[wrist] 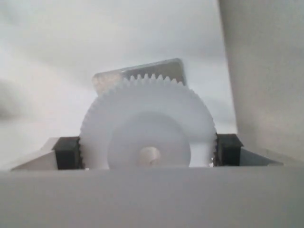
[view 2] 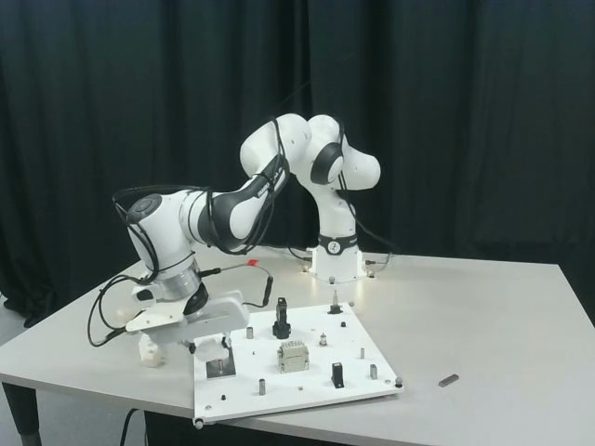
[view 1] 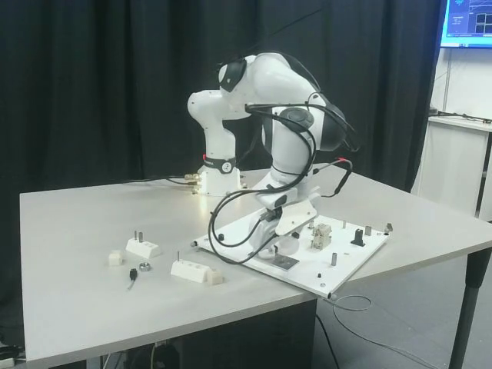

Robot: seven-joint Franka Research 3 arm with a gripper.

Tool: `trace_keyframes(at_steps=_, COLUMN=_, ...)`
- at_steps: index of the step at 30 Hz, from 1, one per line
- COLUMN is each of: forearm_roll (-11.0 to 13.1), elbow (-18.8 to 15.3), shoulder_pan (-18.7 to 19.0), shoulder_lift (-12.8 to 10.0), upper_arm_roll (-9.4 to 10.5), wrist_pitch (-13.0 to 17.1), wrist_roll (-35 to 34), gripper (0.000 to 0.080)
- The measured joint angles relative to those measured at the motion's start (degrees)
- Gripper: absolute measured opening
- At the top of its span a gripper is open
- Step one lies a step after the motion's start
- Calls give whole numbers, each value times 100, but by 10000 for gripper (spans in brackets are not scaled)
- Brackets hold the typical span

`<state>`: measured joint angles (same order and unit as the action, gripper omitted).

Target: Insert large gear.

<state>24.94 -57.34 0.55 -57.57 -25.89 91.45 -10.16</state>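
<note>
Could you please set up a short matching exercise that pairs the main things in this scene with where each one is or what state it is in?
Things:
1. large gear
2. gripper
3. white board
4. small black piece

Places or states:
A. lies on the grey table, apart from the board
B. clamped between two black fingertips
C. shut on the gear
D. carries upright pegs

Pairs: 1-B, 2-C, 3-D, 4-A

Robot lab, black curtains [view 2: 483,111], wall monitor [view 1: 467,23]

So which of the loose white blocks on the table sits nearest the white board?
The longer white block with an upright pin, just off the white board; the others lie farther away.
</note>
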Motion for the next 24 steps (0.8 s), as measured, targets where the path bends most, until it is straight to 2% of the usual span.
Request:
trace_keyframes(at_steps=6, forearm_roll=-136, elbow=-251, shoulder_pan=128, shoulder_lift=148, upper_arm_roll=-21, wrist_pitch=76, wrist_roll=-143, gripper=597)
trace_keyframes(at_steps=11, forearm_roll=-231, elbow=-524, shoulder_pan=229, shoulder_lift=301, upper_arm_roll=-20, wrist_pitch=257, wrist_roll=-157, gripper=597)
trace_keyframes(at_steps=24, forearm_roll=-322, elbow=-1590, shoulder_pan=511, shoulder_lift=812, upper_arm_roll=-14, wrist_pitch=1104, wrist_roll=-174, gripper=597)
